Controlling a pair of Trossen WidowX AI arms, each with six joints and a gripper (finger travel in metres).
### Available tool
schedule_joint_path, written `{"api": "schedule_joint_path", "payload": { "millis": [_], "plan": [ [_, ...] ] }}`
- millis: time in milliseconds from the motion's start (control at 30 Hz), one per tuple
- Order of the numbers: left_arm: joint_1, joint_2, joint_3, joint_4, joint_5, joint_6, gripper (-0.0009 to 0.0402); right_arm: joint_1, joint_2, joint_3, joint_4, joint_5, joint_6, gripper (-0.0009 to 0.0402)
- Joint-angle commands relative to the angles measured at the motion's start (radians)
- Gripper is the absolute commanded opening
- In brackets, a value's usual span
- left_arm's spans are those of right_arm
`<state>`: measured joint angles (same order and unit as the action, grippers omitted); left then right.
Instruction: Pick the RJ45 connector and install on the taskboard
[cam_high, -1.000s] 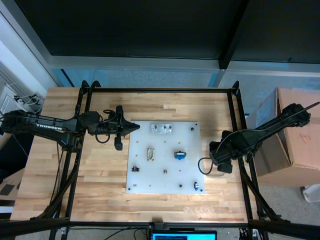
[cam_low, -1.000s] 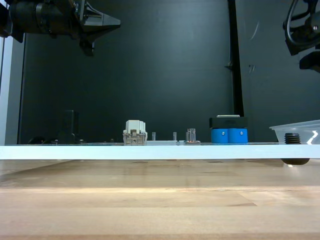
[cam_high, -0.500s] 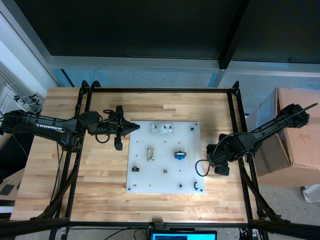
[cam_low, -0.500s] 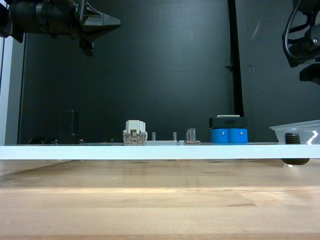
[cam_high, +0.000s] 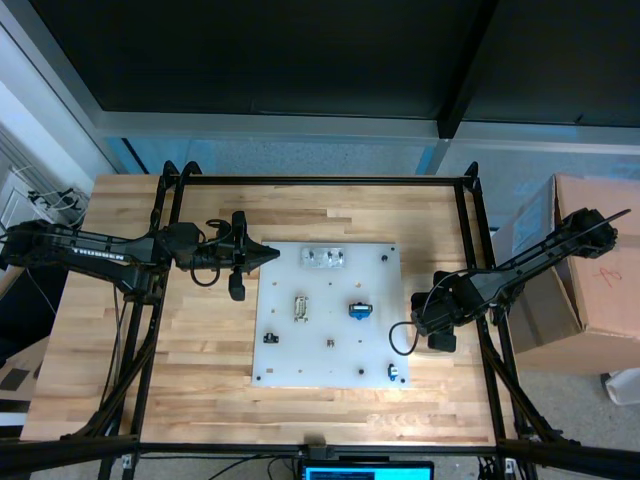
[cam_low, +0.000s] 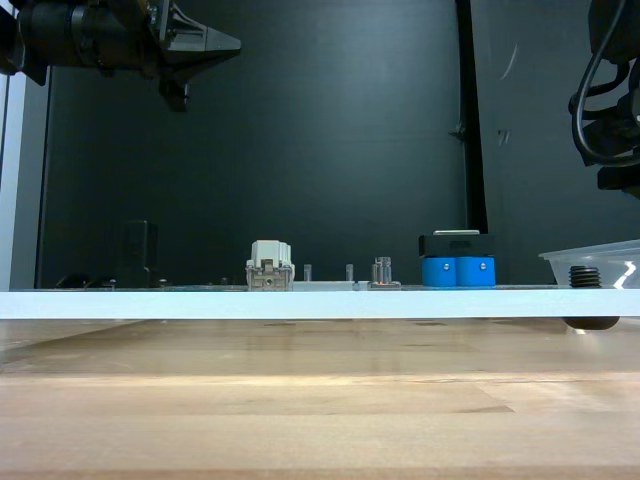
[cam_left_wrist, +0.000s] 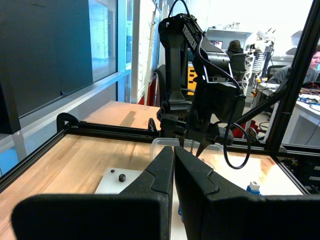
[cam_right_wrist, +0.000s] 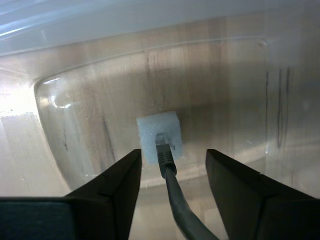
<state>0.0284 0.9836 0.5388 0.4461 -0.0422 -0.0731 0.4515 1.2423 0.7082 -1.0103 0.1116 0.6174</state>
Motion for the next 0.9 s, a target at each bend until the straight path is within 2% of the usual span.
{"api": "schedule_joint_path", "payload": {
  "millis": [33, 233, 433, 567, 900],
  "plan": [
    [0.000, 0.000, 0.000, 0.000, 0.000, 0.000, 0.0000, 0.000, -0.002, 0.000, 0.011, 0.001, -0.016, 0.0142],
    [0.000, 0.000, 0.000, 0.000, 0.000, 0.000, 0.0000, 0.000, -0.002, 0.000, 0.014, 0.001, -0.037, 0.0087],
    [0.000, 0.000, 0.000, 0.000, 0.000, 0.000, 0.0000, 0.000, -0.004, 0.000, 0.014, 0.001, -0.050, -0.0001],
    [0.000, 0.000, 0.000, 0.000, 0.000, 0.000, 0.0000, 0.000, -0.010, 0.002, 0.015, 0.000, -0.049, 0.0009],
    [0.000, 0.000, 0.000, 0.000, 0.000, 0.000, 0.0000, 0.001, -0.050, 0.089, -0.001, -0.007, -0.048, 0.0000]
  ]
}}
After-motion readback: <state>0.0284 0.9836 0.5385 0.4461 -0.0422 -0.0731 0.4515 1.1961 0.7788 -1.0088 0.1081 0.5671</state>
